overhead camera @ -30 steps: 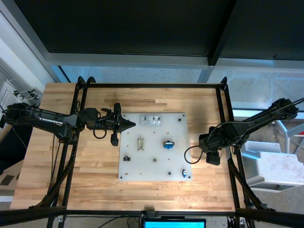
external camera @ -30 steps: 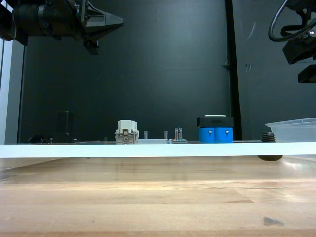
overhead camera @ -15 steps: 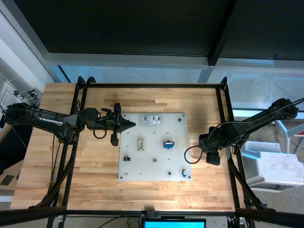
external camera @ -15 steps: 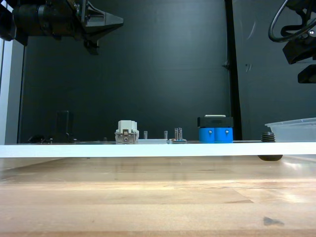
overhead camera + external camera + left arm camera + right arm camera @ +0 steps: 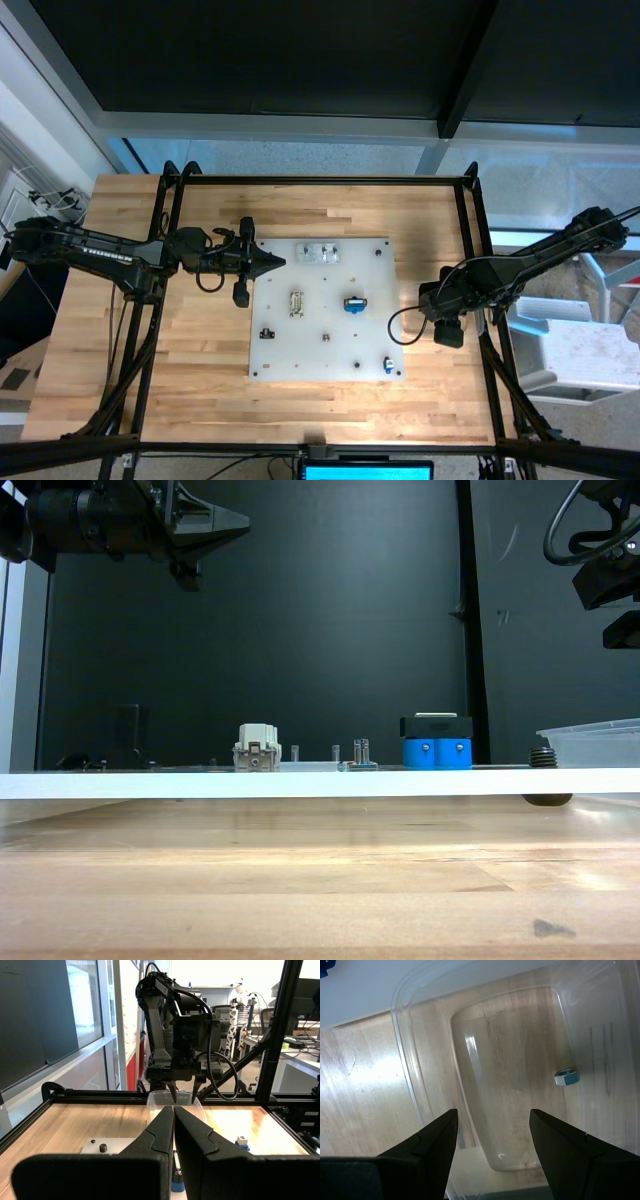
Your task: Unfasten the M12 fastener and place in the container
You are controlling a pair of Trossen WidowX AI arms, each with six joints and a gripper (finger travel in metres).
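Note:
The M12 fastener (image 5: 566, 1077), a small silver nut, lies loose on the floor of the container (image 5: 405, 1045), a clear shallow tray. My right gripper (image 5: 492, 1157) hangs open straight above that tray, empty, just off the board's right edge (image 5: 432, 305). In the low view the black ribbed stud (image 5: 543, 757) stands bare in front of the container (image 5: 600, 742). My left gripper (image 5: 272, 262) is shut on nothing and hovers high over the white board's (image 5: 300, 355) far left edge. In the left wrist view its closed fingers (image 5: 173, 1125) point across at the right arm.
On the board stand a blue connector block (image 5: 354, 304), a beige connector (image 5: 296, 303), a silver post (image 5: 361, 750) and a small blue-tipped piece (image 5: 387, 362). A black frame (image 5: 470, 215) borders the wooden table.

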